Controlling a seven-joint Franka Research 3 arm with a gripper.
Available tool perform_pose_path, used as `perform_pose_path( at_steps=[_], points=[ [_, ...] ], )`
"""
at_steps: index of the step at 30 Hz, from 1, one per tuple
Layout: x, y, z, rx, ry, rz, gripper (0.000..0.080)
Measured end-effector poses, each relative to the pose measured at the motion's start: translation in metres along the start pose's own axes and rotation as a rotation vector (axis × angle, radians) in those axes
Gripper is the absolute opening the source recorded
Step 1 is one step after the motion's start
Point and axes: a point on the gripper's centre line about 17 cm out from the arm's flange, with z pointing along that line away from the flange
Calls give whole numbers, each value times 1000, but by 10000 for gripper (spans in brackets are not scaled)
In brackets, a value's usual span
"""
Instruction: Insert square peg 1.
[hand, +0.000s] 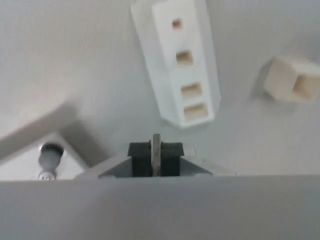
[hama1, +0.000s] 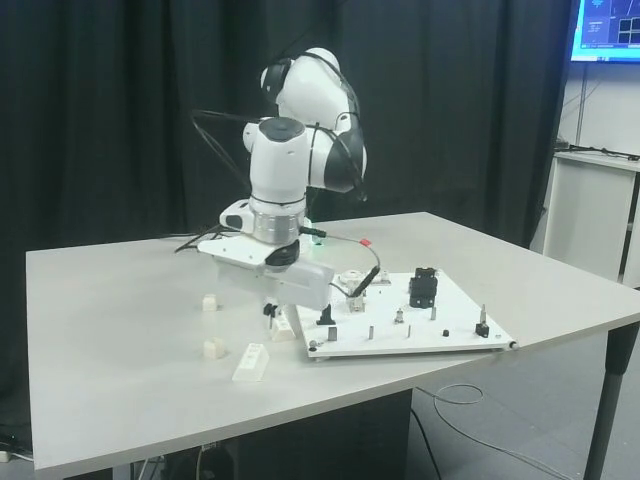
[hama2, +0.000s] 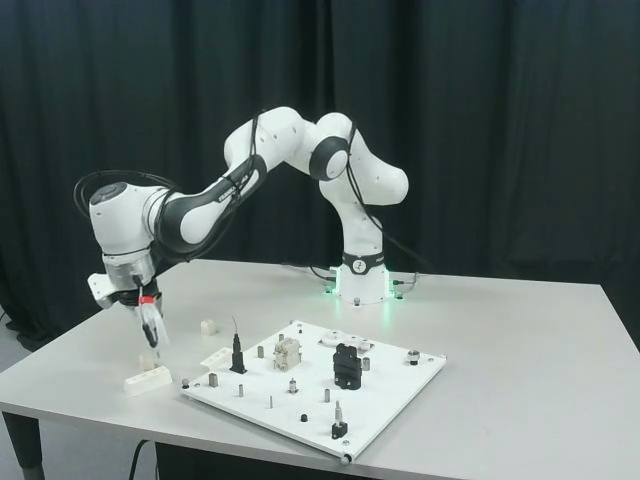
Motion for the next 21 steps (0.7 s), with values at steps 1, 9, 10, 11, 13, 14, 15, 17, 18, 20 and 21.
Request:
perform_pose_path(
  at_steps=[1, 9, 10, 11, 13, 14, 15, 17, 18, 20, 21],
  points=[
    [-4, -2, -2, -3, -8, 2, 35],
    [-34, -19, -13, -25, -57, 25, 35],
    [-37, -21, -15, -30, -62, 27, 35],
    [-41, -24, -16, -34, -68, 29, 35],
    [-49, -28, -19, -43, -78, 36, 35],
    [-53, -30, -20, -48, -84, 40, 35],
    [-57, -32, -21, -53, -89, 44, 35],
    [-65, -36, -24, -66, -97, 51, 35],
    [-69, -38, -26, -71, -102, 54, 35],
    [-77, -43, -28, -79, -109, 58, 35],
    [-80, -46, -30, -81, -111, 60, 35]
  ],
)
